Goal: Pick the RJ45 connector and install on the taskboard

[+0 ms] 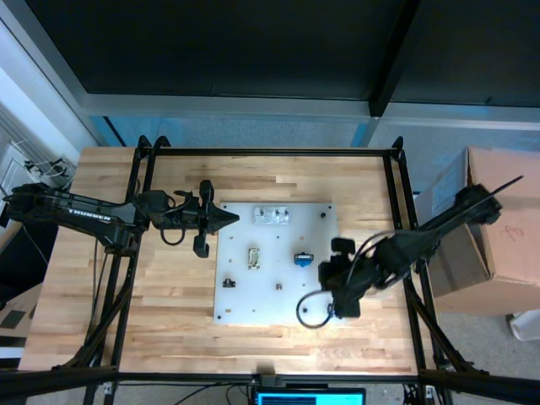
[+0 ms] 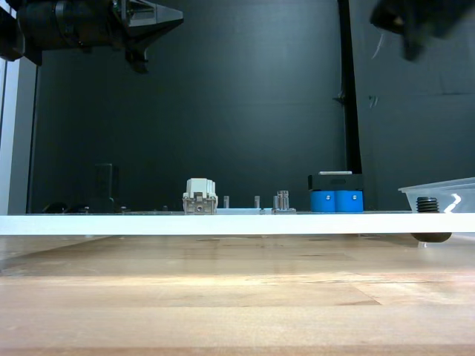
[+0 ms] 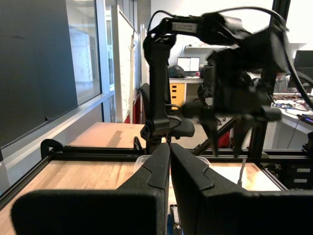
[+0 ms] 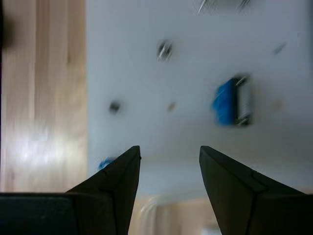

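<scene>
**While both grippers sit high over the board, RJ45 connector can't be located**

Edges/room:
- Left gripper (image 1: 231,218) lies level over the left edge of the white task board (image 1: 253,304), tips pointing right. Its fingers are pressed together on themselves.
- Right gripper (image 4: 169,149) is over the board's near right part, looking straight down. Its fingers are spread apart, with only board surface between them.
- Bare wood table (image 1: 169,321) lies near and left of the board.
- Black frame rails (image 1: 270,152) run round the table edge.
- Cardboard box (image 1: 494,228) stands just off the right side.

View differences:
- Low view: both grippers are well above the board parts, with open air under them.
- Left wrist view: right arm (image 3: 230,63) is straight ahead of the closed tips.
- Right wrist view: blue connector (image 4: 230,100) is seated on the board.
- High view: beige connector (image 1: 253,257) sits left of the blue one. A black cable loop (image 1: 312,312) lies by the right gripper at the board's near right edge.

Containers: clear tray (image 1: 260,216) sits at the board's far edge, just ahead of the left gripper's tips. Its contents are too small to tell.

RJ45 connector: cannot tell where it is or which board part it is.
</scene>
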Controlling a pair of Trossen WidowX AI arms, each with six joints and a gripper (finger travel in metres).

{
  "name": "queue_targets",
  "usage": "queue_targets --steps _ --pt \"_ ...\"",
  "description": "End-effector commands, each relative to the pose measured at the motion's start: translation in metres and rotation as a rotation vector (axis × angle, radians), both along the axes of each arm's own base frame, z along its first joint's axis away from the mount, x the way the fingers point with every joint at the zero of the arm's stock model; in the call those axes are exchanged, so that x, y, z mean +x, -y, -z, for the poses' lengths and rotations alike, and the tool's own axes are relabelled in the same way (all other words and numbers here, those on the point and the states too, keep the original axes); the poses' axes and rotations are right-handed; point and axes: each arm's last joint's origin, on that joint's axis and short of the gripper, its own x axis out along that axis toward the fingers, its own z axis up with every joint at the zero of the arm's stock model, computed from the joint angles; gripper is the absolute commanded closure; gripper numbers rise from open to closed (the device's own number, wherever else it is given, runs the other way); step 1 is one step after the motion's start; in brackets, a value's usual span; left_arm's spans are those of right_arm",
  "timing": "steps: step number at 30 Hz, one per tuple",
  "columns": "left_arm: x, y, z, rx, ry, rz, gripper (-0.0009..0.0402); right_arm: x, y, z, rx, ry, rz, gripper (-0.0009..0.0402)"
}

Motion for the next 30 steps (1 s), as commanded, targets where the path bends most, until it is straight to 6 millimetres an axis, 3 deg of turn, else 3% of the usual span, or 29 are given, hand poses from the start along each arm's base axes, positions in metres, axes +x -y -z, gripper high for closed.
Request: queue_targets --steps 1,12,22,30 --pt "0.000 0.000 0.000 0.000 0.000 0.000 0.0392 -0.009 0.020 -0.012 0.008 0.132 0.018 0.0263" --pt "0.000 0.000 0.000 0.000 0.000 0.000 0.0392 -0.048 0.087 -0.027 0.003 0.611 0.037 0.0397" --pt "0.000 0.000 0.000 0.000 0.000 0.000 0.0393 -0.065 0.127 -0.009 0.042 0.927 0.010 0.0393" --pt "0.000 0.000 0.000 0.000 0.000 0.000 0.0393 -0.062 0.136 0.017 0.038 1.064 0.009 0.0393"
